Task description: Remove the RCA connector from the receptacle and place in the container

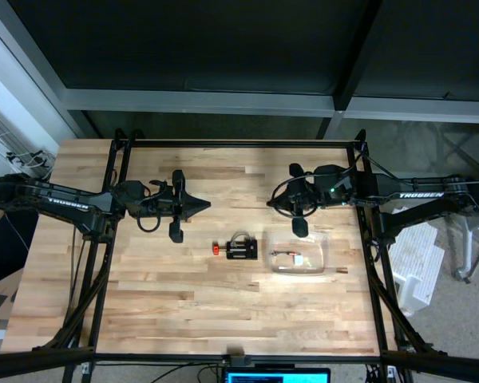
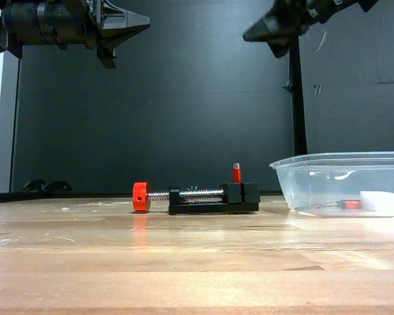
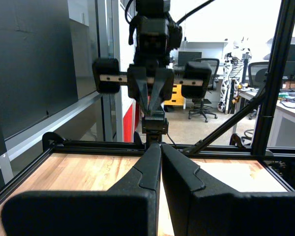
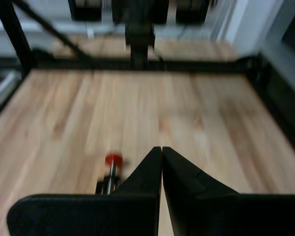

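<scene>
High view: shows the left claw [image 1: 201,205] raised over the surface [image 1: 184,311], left of the receptacle [image 1: 241,249], pressed together and holding nothing. Places the right claw [image 1: 273,203] likewise aloft, farther back than the receptacle and the container [image 1: 326,254], also pressed together and empty. Finds the RCA connector [image 1: 285,255] lying inside the container, just beside a white square piece [image 1: 300,260] and apart from the receptacle.

Low view: confirms the RCA connector [image 2: 338,205] flat on the container floor, red part toward the white square piece. Shows a short red stub [image 2: 236,172] standing upright on the receptacle. Puts both claws high, well clear of everything below.

Left wrist view: shows the left claw [image 3: 160,147] closed with no gap.

Right wrist view: gives the same tight closure for the right claw [image 4: 161,150], with the receptacle [image 4: 112,172] on the surface beyond it.

Looks light, stiff and slick, hardly fragile. Probably best pinched across the metal barrel near the red part, should another grasp be needed. Suggests placement is already done.
</scene>
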Motion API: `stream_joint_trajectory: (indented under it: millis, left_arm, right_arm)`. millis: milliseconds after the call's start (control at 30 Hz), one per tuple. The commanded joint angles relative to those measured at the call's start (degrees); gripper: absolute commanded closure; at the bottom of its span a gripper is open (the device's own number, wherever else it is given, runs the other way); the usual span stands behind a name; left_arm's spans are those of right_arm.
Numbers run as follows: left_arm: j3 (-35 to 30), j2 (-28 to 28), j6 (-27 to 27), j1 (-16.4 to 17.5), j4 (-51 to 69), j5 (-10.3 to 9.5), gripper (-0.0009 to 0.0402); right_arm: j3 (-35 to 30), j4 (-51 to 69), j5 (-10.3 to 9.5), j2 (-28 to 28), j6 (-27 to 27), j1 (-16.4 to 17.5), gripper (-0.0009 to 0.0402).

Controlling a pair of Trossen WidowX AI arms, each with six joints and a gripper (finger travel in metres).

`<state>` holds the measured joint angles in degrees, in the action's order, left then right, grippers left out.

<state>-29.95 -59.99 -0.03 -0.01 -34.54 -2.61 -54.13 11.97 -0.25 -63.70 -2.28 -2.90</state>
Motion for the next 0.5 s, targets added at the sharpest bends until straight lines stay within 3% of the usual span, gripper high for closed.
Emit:
stream_joint_trajectory:
  millis: [33,167,500]
  left_arm:
    - [0.0,0.0,0.0,0.0,0.0,0.00,0.0393]
    - [0.0,0.0,0.0,0.0,0.0,0.00,0.0393]
    - [0.0,0.0,0.0,0.0,0.0,0.00,0.0393]
  right_arm:
    - [2.5,-7.9,-0.07,0.0,0.0,-0.5,0.0393]
    - [5.5,-16.2,-1.51,0.0,0.4,-0.5,0.0393]
    - [12.3,-28.7,-1.33,3.3,2.0,-0.5,0.0394]
